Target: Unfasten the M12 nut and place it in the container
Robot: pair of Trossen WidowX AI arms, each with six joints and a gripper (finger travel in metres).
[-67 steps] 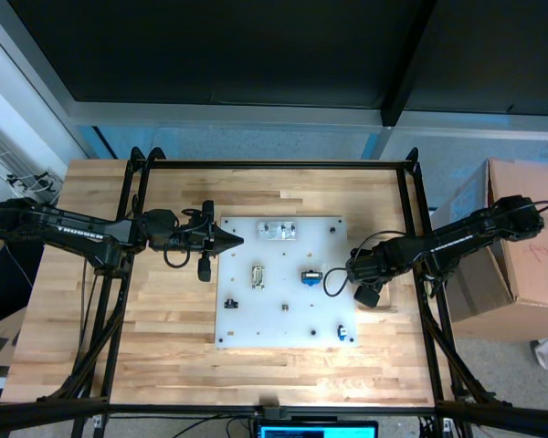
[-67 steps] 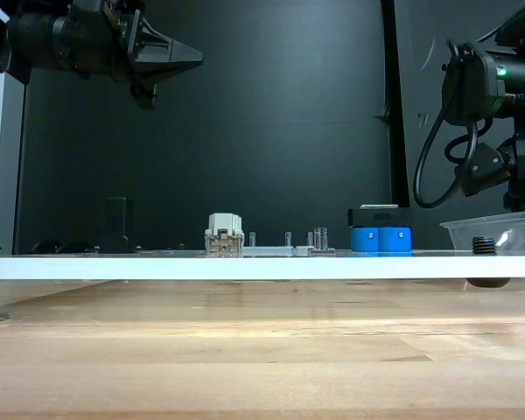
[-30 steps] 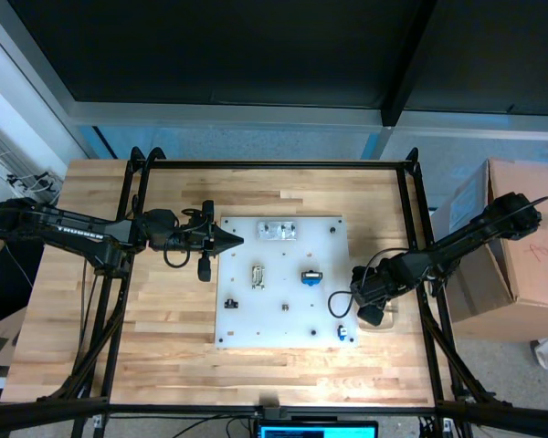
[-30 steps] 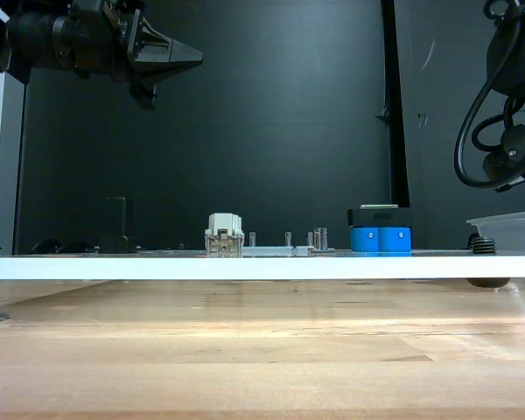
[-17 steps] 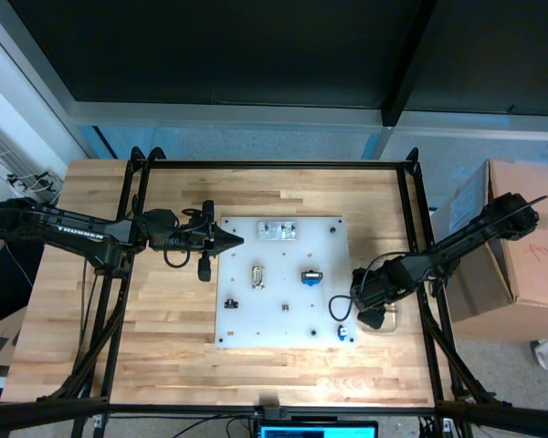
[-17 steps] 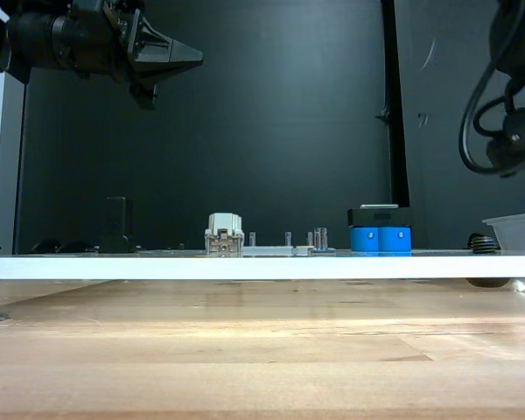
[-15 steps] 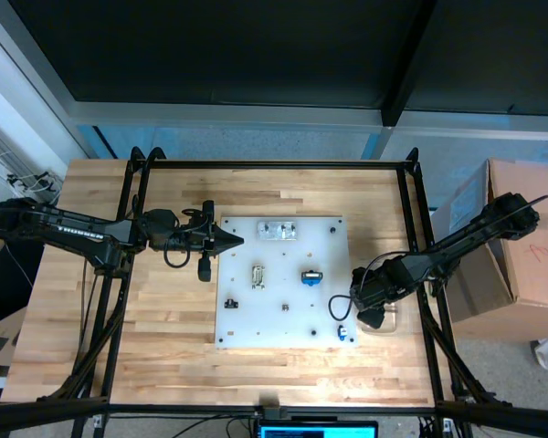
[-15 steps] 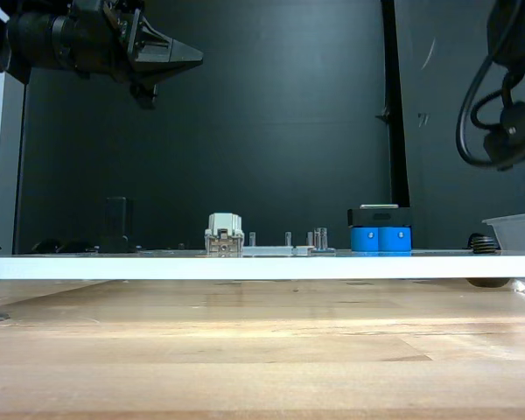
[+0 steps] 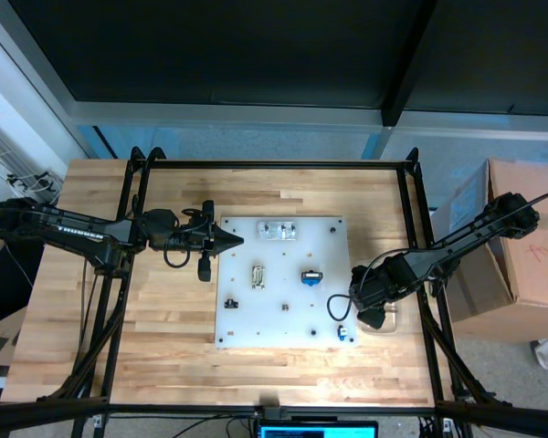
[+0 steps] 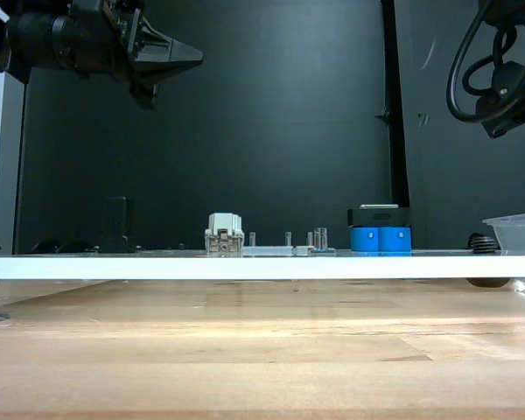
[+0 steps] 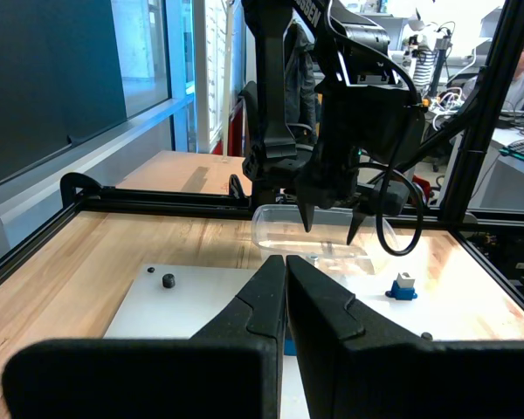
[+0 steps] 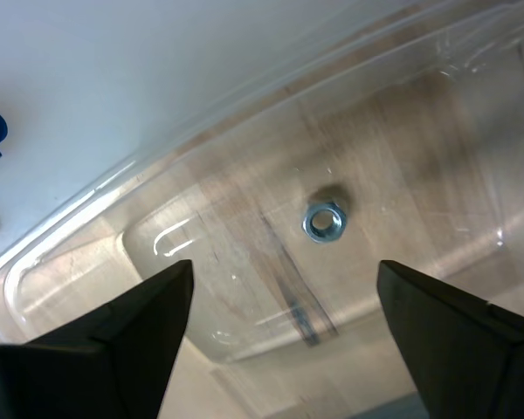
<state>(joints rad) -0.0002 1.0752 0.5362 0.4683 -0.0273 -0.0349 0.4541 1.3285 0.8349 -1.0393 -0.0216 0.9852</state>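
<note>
Two grippers: the left gripper (image 9: 239,241) at the left edge of the one white board (image 9: 256,315), the right gripper (image 11: 328,234) above the one clear container (image 11: 275,234) off the board's near right corner. One silver nut (image 12: 324,220) lies free inside that container. One black stud (image 10: 481,244) stands on the board.

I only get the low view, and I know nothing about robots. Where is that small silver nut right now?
Observer: The right wrist view shows the nut lying free and flat on the floor of the clear container.
Visitor: So is anything gripping it?
Observer: No, the right pincer hangs open and empty above the container.
Visitor: And the other arm?
Observer: The high view puts the left pincer, shut, above the board's left edge.
</note>
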